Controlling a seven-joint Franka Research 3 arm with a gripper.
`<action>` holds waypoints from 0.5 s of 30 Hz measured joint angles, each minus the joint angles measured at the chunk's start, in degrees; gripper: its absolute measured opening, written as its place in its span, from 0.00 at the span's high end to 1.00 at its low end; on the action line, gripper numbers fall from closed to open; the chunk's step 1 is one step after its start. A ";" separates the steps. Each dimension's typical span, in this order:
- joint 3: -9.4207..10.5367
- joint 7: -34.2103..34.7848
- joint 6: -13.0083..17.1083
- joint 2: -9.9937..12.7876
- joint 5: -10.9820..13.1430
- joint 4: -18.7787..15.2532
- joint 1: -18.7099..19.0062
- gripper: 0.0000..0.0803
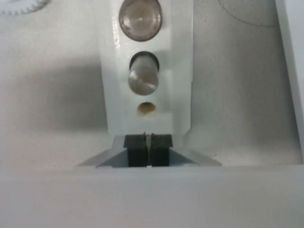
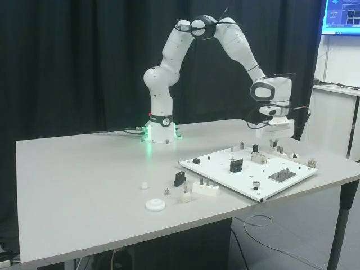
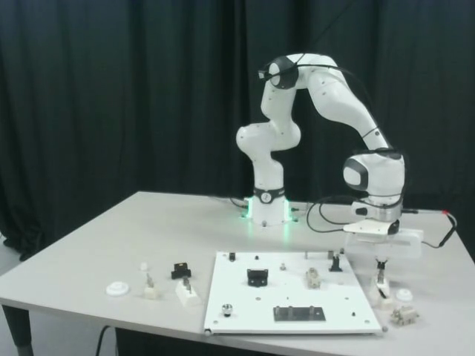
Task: Pick round peg 1.
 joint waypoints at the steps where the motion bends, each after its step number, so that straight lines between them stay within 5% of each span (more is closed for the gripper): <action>1: 0.00 0.02 -0.12 -0.02 0.00 0.11 0.01 0.98; 15: -0.03 0.69 -6.00 -1.91 0.00 2.79 0.43 0.98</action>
